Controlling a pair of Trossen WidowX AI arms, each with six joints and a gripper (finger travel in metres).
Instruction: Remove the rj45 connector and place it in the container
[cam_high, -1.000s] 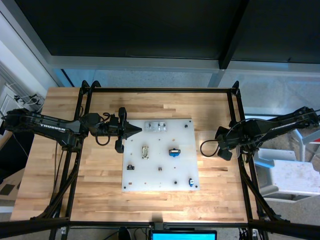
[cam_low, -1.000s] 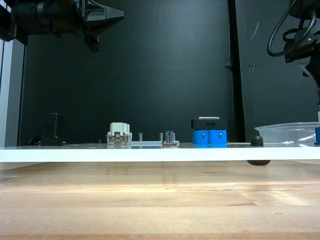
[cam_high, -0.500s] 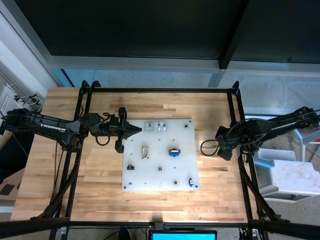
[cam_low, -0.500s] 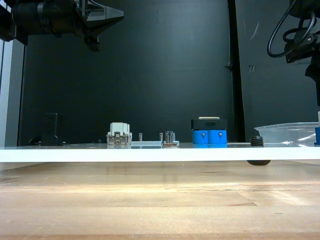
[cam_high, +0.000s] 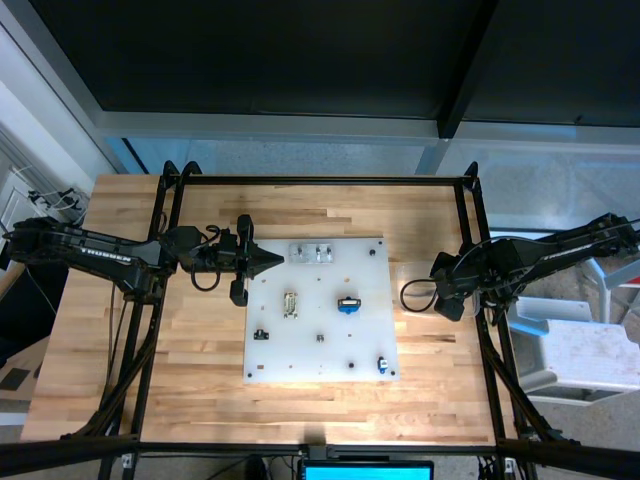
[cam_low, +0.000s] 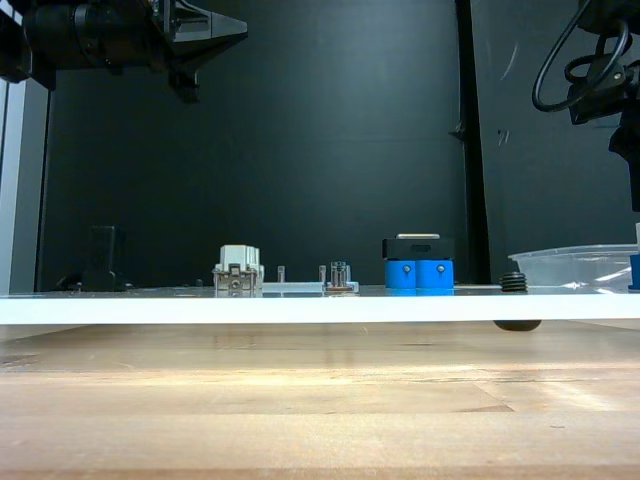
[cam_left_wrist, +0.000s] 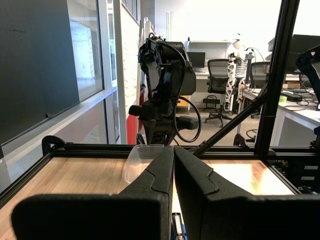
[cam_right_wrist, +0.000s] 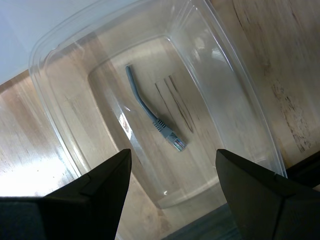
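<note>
Tabletop (cam_high: 200, 330) of wood carries 1 white board (cam_high: 320, 355) and, right of it, the clear container (cam_right_wrist: 220, 75). Right end effector (cam_right_wrist: 173, 151) hangs above, fingers apart (nothing held), the rj45 connector (cam_right_wrist: 172, 140) lying inside the container beneath it. Left end effector (cam_high: 270, 260), fingers together, hovers at the board's left edge.

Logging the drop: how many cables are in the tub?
1: the rj45 connector on the container floor, under the open right gripper. Shut left gripper hovers over the board's left edge.
</note>
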